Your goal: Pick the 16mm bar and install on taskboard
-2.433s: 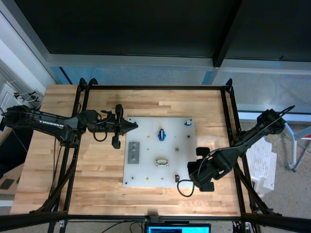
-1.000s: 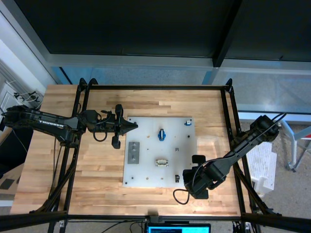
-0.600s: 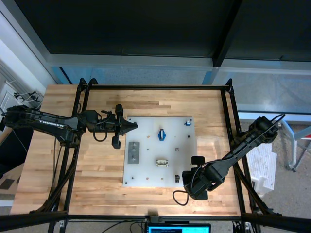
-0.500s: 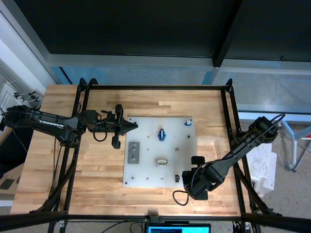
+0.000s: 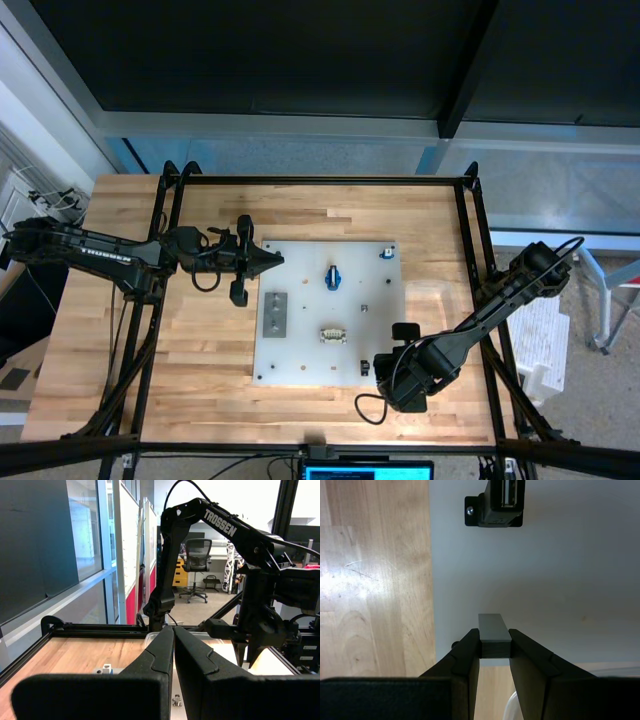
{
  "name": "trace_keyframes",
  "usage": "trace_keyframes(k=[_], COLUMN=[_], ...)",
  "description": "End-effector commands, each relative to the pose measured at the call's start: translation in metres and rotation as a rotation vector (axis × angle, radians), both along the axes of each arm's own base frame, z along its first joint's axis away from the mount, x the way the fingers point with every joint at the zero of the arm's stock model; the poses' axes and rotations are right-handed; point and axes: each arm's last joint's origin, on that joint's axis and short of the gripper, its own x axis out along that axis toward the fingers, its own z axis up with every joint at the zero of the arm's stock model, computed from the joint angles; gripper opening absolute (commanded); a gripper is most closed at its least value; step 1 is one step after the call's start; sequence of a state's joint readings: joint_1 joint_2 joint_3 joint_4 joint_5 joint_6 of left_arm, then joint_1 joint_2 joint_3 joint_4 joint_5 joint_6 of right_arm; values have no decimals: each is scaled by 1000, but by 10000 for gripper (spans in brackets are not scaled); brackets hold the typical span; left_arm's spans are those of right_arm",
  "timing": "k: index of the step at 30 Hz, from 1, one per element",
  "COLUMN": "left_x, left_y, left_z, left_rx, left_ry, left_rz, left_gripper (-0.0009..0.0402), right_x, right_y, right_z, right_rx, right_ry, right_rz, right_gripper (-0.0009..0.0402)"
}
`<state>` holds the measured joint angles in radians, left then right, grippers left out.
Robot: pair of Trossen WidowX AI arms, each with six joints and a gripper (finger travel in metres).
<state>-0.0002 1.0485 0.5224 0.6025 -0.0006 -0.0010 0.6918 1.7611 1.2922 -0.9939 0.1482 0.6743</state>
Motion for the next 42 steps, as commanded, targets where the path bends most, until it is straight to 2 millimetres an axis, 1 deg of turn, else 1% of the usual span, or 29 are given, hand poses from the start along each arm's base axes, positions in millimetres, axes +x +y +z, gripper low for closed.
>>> trace_keyframes(k=[1, 20, 42], left_x=[0, 0, 0], left_y=[0, 0, 0], left_z=[0, 0, 0], left_rx=[0, 0, 0], left_ry=[0, 0, 0], left_rz=[0, 0, 0], left_gripper=[0, 0, 0], right_x=[0, -2, -4], right_y=[-1, 0, -1], right_z=[-2, -2, 2], right_rx=[-12, 1, 7], right_ry=[0, 16, 8], right_rz=[0, 3, -5], right_gripper=[28, 28, 28])
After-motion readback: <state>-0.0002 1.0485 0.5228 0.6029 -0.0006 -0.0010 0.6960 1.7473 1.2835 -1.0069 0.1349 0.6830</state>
